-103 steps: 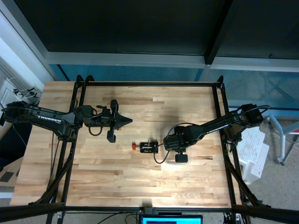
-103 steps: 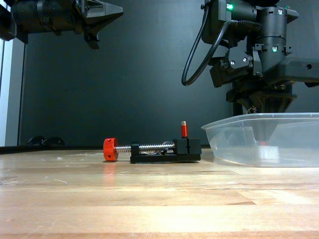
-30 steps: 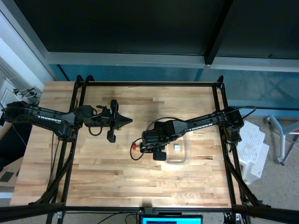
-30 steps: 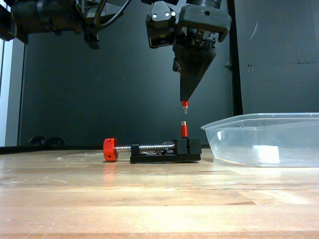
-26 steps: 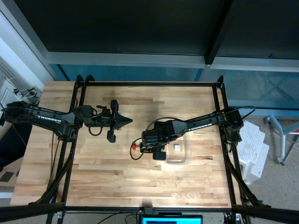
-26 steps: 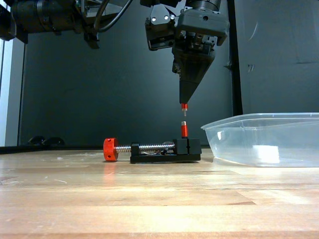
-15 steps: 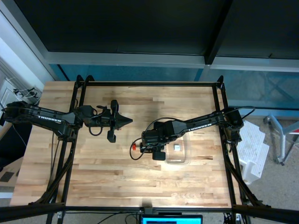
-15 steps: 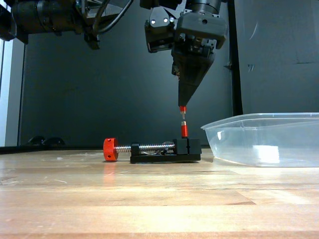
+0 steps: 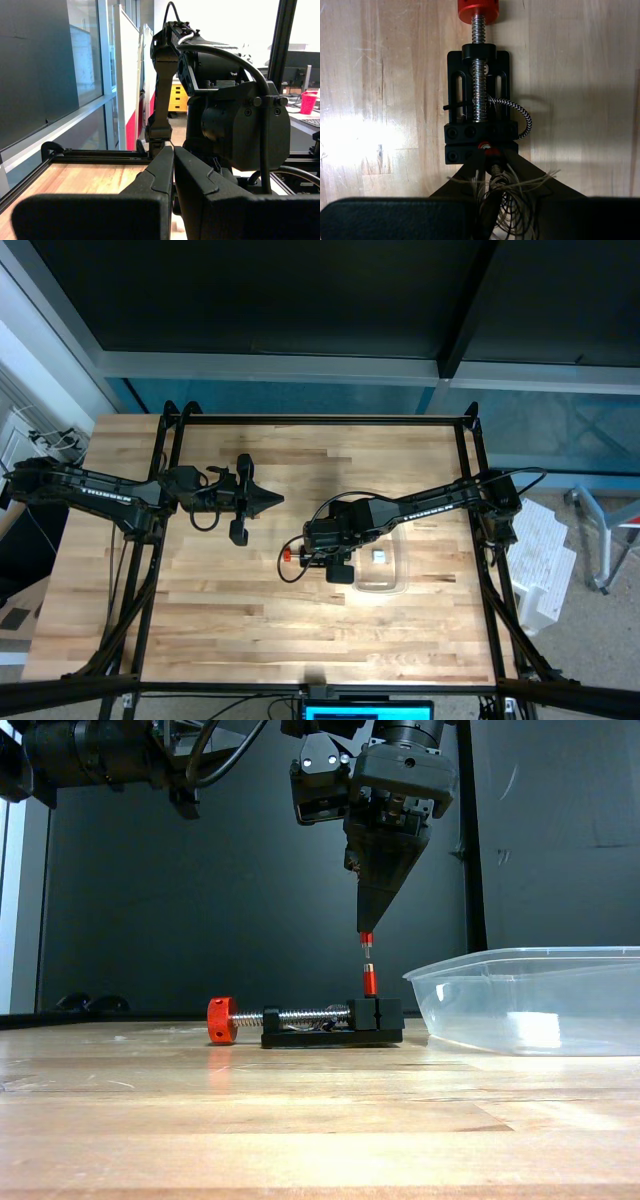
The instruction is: Pick the rca connector and install on the hub
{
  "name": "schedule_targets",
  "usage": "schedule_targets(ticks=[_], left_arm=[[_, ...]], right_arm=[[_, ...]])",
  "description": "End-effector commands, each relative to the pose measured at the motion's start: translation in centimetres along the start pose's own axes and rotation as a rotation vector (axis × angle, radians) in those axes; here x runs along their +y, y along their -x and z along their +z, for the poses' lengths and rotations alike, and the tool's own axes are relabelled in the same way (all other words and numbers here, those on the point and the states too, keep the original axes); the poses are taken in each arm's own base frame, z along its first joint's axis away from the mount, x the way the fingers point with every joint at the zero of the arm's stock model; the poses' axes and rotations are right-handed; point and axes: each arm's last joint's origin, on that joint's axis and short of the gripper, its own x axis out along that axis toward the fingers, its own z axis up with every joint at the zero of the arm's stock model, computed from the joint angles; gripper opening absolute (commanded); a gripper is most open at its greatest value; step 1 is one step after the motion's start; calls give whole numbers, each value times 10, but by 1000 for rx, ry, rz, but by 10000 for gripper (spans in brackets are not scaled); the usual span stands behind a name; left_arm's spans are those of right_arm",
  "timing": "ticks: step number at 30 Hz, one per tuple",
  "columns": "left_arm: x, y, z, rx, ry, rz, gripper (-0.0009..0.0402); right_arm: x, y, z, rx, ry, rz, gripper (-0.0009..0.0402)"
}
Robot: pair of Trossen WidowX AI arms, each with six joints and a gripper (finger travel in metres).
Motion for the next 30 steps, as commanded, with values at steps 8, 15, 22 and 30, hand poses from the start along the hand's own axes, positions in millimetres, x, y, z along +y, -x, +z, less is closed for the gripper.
schedule_targets(ticks=[8, 15, 22, 30], left_arm=[[0, 0, 0, 0, 0, 0, 0], [0, 0, 0, 0, 0, 0, 0], [0, 0, 0, 0, 0, 0, 0], [0, 0, 0, 0, 0, 0, 0]], right_arm=[[0, -8, -4, 4, -1, 1, 0], [0, -8, -3, -3, -2, 3, 0], [1, -7, -3, -4, -5, 10, 0], [2, -5, -3, -9, -2, 11, 0]])
